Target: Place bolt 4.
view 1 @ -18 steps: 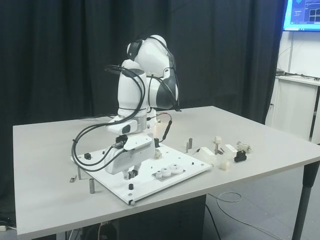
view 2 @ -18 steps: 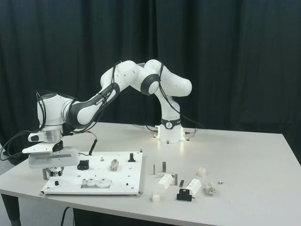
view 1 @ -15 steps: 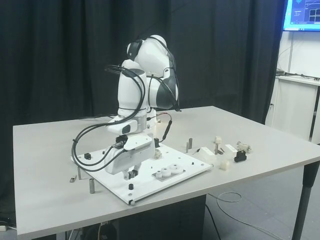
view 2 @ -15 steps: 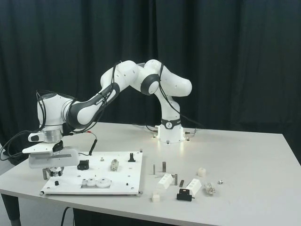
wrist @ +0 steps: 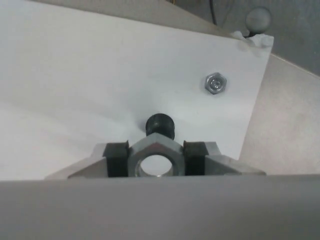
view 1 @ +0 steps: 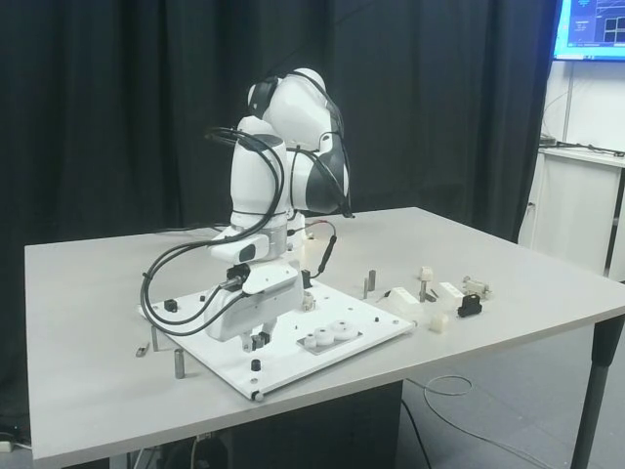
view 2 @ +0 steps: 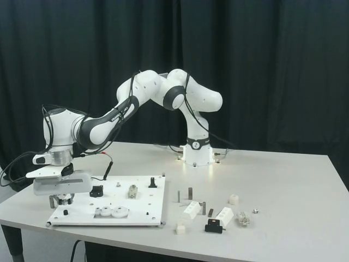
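Here the pincer (wrist: pixel 155 161) is closed on a hex-headed bolt (wrist: pixel 155 159), its black pads (wrist: pixel 115 159) pressing two opposite flats of the head; only the wrist view shows this grip. Just beyond the bolt a black round peg (wrist: pixel 160 125) stands on the white board (wrist: pixel 75 80), with a small hex nut (wrist: pixel 216 83) near the board's corner. The room views hide the bolt but show the pincer (view 2: pixel 61 198) low over the left end of the board (view 2: pixel 155 204), and loose white blocks (view 2: pixel 224 215) lying on the grey worktop (view 2: pixel 294 207) to the right.
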